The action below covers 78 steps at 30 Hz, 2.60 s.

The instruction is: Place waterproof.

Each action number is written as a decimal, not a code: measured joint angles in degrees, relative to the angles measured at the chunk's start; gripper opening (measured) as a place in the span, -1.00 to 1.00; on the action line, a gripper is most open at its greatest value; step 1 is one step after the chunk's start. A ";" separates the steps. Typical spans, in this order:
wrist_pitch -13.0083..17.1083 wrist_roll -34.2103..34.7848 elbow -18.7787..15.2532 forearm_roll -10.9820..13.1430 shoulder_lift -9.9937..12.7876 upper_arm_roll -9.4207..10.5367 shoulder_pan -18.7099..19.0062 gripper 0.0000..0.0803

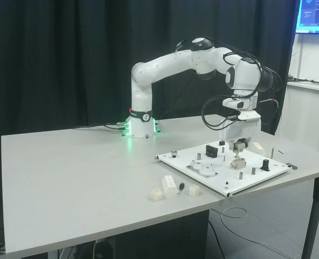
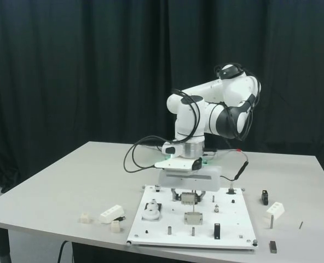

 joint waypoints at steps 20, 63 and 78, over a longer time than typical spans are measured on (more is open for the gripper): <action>7.28 -4.96 -6.74 -1.24 -0.67 0.00 -3.44 0.54; 20.85 -32.13 -18.89 11.70 -4.12 2.95 -15.57 0.54; 21.83 -34.92 -19.78 13.88 -5.06 4.88 -16.87 0.54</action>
